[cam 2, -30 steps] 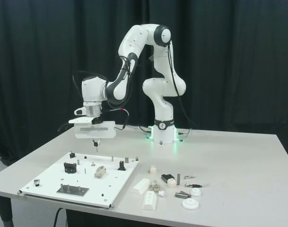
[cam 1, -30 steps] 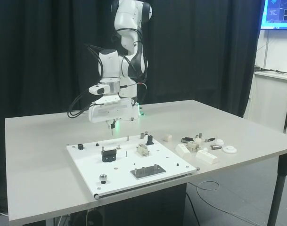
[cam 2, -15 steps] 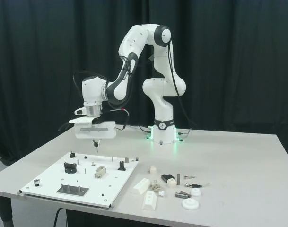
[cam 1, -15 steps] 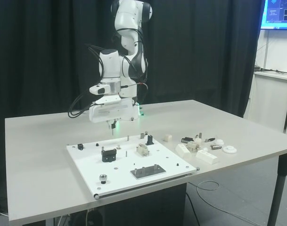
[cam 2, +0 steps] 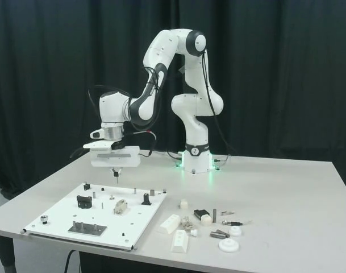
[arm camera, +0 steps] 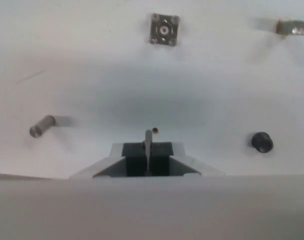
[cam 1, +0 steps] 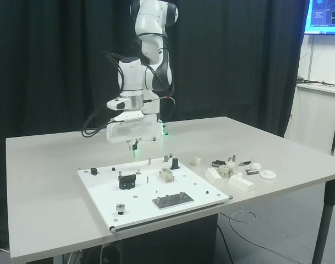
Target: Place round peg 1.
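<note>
Only the wrist view shows the gripper point(arm camera: 148, 162) clamped on a thin peg point(arm camera: 148, 145), its tip beside a small hole point(arm camera: 155, 130) in the white board point(arm camera: 201, 90). Both room views show it hovering upper left of centre, above the board's far edge.

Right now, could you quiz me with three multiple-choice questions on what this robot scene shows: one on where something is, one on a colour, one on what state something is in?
1. Where is the gripper?
A. Above the white board
B. Over the loose parts
C. Resting on the bare table

2. What colour is the board?
A. Black
B. White
C. Green

3. What is the gripper doing?
A. Open and empty
B. Pressed flat on the board
C. Shut on a thin peg

Answers:
1 A, since both room views show it hanging over the board's far part.
2 B, plain in the room views.
3 C, since the wrist view shows the peg pinched between the fingers.
</note>
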`<state>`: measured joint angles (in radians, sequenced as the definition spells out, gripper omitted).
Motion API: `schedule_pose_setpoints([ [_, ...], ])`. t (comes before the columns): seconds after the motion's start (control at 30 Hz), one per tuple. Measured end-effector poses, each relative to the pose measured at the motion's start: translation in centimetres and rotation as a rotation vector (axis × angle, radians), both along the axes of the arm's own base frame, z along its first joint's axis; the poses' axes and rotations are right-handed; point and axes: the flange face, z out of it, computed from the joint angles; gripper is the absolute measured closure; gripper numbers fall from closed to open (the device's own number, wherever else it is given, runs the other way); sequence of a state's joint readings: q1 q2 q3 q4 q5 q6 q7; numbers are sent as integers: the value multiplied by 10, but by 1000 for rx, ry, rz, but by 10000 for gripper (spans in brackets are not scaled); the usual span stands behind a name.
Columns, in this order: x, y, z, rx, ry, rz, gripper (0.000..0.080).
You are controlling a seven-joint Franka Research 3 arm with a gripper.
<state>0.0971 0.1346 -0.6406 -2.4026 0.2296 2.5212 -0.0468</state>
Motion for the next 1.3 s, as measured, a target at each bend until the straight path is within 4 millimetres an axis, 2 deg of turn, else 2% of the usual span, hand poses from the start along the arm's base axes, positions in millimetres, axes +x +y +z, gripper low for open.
schedule_pose_setpoints([
  [0.27,15,22,5,6,-14,11,787],
  [0.63,39,68,19,21,-44,23,787],
  [1.0,59,124,30,46,-59,27,787],
  [1.3,72,181,32,61,-54,30,787],
])
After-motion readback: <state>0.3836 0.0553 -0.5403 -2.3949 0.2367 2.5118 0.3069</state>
